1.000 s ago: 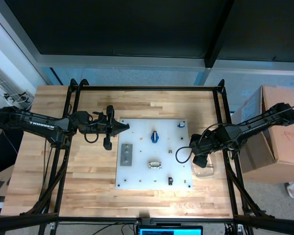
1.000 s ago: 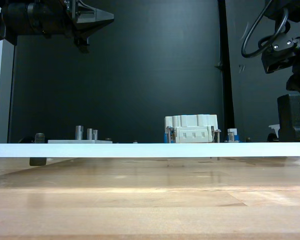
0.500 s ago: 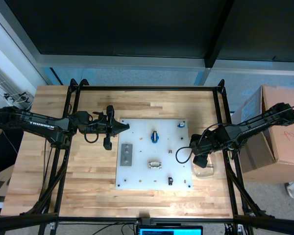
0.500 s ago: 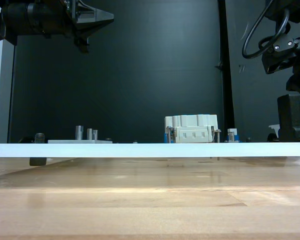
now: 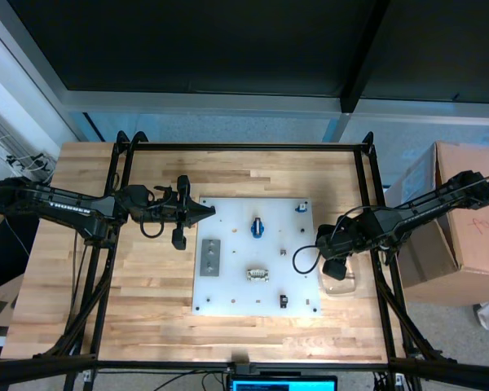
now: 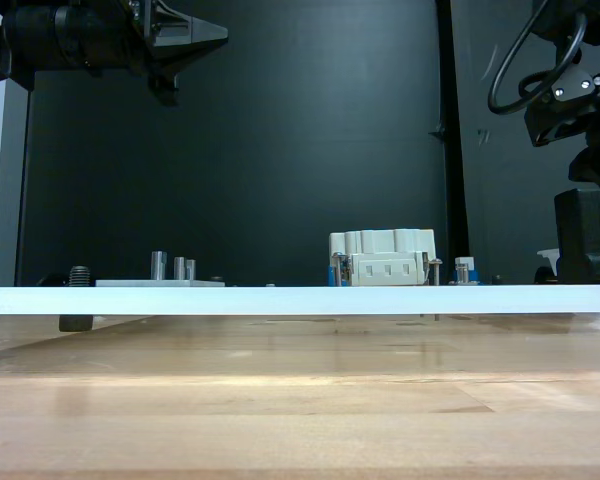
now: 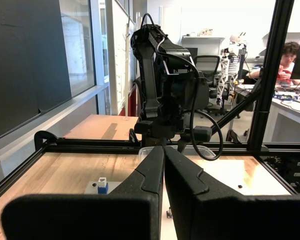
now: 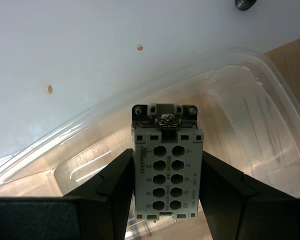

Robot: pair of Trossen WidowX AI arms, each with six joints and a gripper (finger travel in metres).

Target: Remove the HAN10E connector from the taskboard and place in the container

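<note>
A grey HAN10E connector (image 8: 166,160) with ten numbered holes is held upright, and my right gripper (image 8: 166,175) is shut on its sides. It hangs over the rim of the clear plastic container (image 8: 250,115), just off the white taskboard (image 8: 90,45). From above, my right gripper (image 5: 332,262) is at the board's right edge, over the container (image 5: 343,285). A beige connector housing (image 5: 258,275) stays seated on the board (image 5: 228,293). My left gripper (image 5: 205,210) hovers shut and empty at the board's far left corner.
The board also carries a blue part (image 5: 257,227), a grey block with pins (image 5: 209,257) and a small black part (image 5: 284,300). A black frame surrounds the table. A cardboard box (image 5: 464,228) stands beyond the right edge.
In the low view the right wrist and its cable have crept slightly to the right. The connector remains held, and the left arm has not moved.
</note>
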